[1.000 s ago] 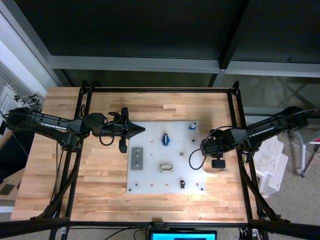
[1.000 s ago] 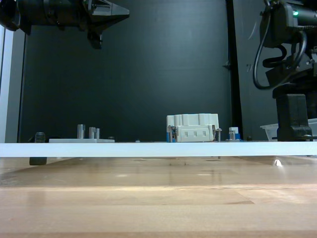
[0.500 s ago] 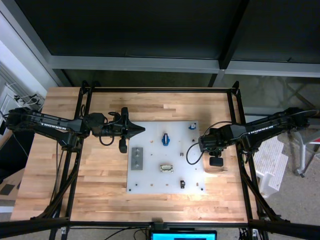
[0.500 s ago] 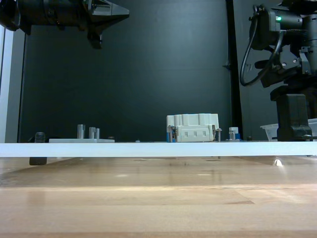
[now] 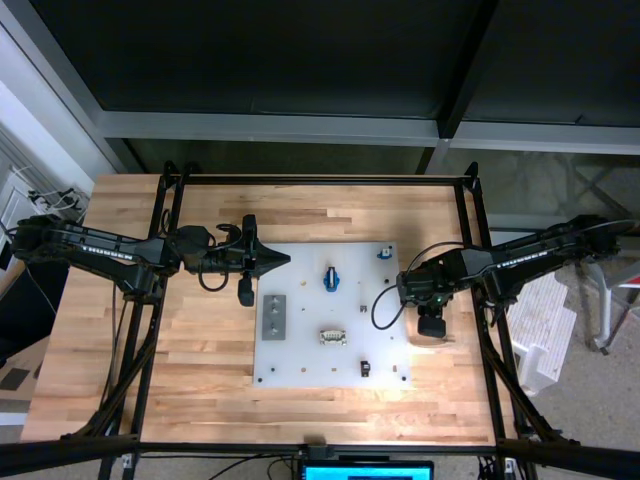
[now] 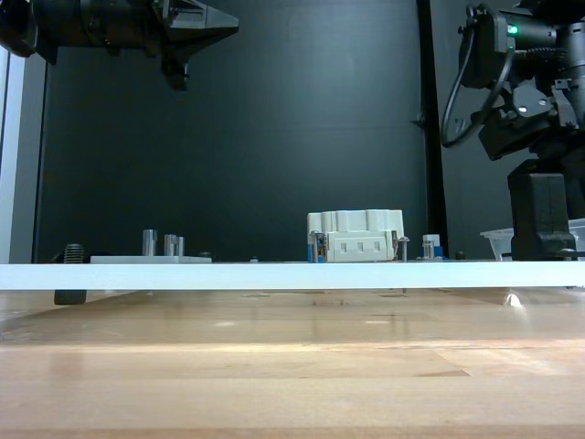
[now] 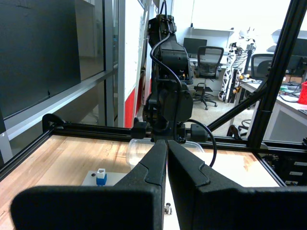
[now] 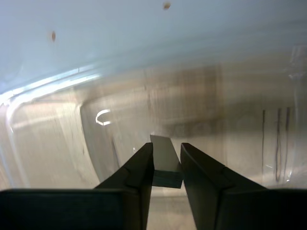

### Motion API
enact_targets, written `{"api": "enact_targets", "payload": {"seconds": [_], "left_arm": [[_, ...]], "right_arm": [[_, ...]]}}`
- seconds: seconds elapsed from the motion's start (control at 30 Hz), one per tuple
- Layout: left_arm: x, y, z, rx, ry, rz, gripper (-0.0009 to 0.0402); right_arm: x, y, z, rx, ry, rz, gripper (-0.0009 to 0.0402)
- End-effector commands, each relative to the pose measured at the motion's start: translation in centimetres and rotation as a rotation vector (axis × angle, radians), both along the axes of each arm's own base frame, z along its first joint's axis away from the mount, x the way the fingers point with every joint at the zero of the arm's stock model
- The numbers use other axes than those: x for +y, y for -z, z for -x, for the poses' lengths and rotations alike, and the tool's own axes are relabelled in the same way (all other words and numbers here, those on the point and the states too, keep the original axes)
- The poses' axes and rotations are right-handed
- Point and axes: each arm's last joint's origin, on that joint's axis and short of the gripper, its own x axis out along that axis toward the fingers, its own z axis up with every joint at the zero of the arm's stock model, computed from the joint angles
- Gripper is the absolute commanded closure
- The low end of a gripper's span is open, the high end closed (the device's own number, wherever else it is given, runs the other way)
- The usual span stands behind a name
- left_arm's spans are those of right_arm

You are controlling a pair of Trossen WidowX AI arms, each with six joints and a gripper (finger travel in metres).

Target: Pick the 16mm bar and install on taskboard

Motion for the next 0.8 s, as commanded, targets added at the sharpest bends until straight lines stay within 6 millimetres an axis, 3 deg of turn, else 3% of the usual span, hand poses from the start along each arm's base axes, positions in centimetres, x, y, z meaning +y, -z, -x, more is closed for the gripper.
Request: {"api": "enact_targets", "payload": {"seconds": [0.03, 0.17, 0.3, 0.8], "left_arm": [[0.0, 0.0, 0.0, 0.000, 0.000, 0.000, 0.0392], [0.0, 0.0, 0.0, 0.000, -0.001, 0.000, 0.0393], [0.0, 0.0, 0.0, 0.000, 0.000, 0.000, 0.0393], [0.0, 0.0, 0.0, 0.000, 0.000, 0.000, 0.0393]], "right_arm": [[0.1, -0.3, -0.2, -0.009, 0.024, -0.003, 0.0261], [0.3, -0.3, -0.4, -0.014, 0.049, 0.024, 0.0234], [0.7, -0.2, -0.7, -0.011, 0.047, 0.020, 0.0234], [1.2, -0.1, -1.4, -0.020, 0.055, 0.037, 0.0287]]}}
